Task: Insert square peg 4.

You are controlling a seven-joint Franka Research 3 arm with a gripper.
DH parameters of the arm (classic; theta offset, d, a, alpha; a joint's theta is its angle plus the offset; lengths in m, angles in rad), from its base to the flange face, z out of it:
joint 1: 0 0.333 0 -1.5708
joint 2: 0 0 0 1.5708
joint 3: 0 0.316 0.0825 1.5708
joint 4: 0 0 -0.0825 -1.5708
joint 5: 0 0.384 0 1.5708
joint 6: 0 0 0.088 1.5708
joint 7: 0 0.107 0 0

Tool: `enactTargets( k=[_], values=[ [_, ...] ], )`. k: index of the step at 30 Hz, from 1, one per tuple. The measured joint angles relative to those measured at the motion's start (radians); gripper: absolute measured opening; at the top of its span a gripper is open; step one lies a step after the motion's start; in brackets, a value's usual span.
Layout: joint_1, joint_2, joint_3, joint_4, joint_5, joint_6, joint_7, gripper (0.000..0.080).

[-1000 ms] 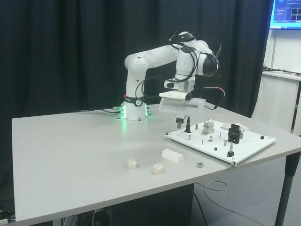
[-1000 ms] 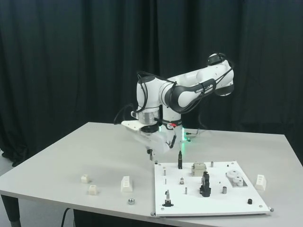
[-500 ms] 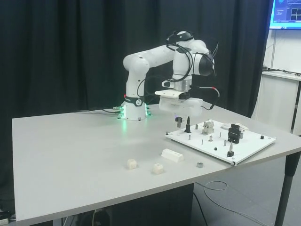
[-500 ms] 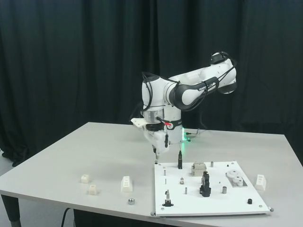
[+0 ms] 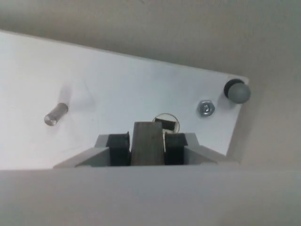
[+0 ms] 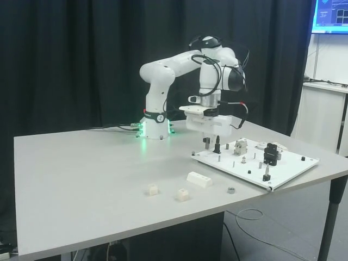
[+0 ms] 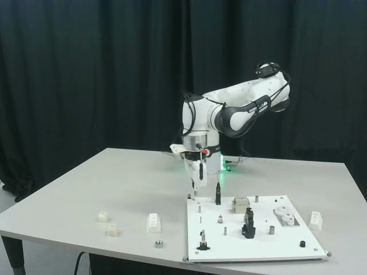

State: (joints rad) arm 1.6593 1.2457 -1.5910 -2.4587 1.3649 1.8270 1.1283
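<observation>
In the wrist view my gripper (image 5: 147, 147) is shut on a grey square peg (image 5: 147, 140), held upright between the two black pads. Just beyond the peg's tip a square hole in a round ring (image 5: 166, 123) sits in the white board (image 5: 117, 89), close to one of its corners. The peg is beside the hole, not in it. In the room views the gripper (image 6: 205, 136) (image 7: 196, 184) hangs just over the corner of the board (image 6: 288, 166) (image 7: 258, 247) nearest the arm's base.
Near the hole are a small nut (image 5: 205, 108), a rubber foot (image 5: 236, 92) and a metal pin (image 5: 56, 114). The board carries a tall black peg (image 7: 218, 193) and several fixtures. Three white blocks (image 6: 199, 179) (image 6: 182, 194) (image 6: 153, 189) and a loose nut (image 6: 231, 190) lie on the table.
The wrist has turned and the gripper has moved sideways to the board's near corner, to the right in the second room view. It still holds the peg.
</observation>
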Motion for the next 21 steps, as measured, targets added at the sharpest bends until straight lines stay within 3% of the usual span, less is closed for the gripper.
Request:
enactTargets(
  k=[9, 21],
  values=[
    [0.033, -0.002, 0.043, -0.012, 0.012, 0.085, 0.119, 0.0155],
    [0.033, -0.008, 0.065, -0.017, 0.013, 0.106, 0.209, 0.0155]
  ],
)
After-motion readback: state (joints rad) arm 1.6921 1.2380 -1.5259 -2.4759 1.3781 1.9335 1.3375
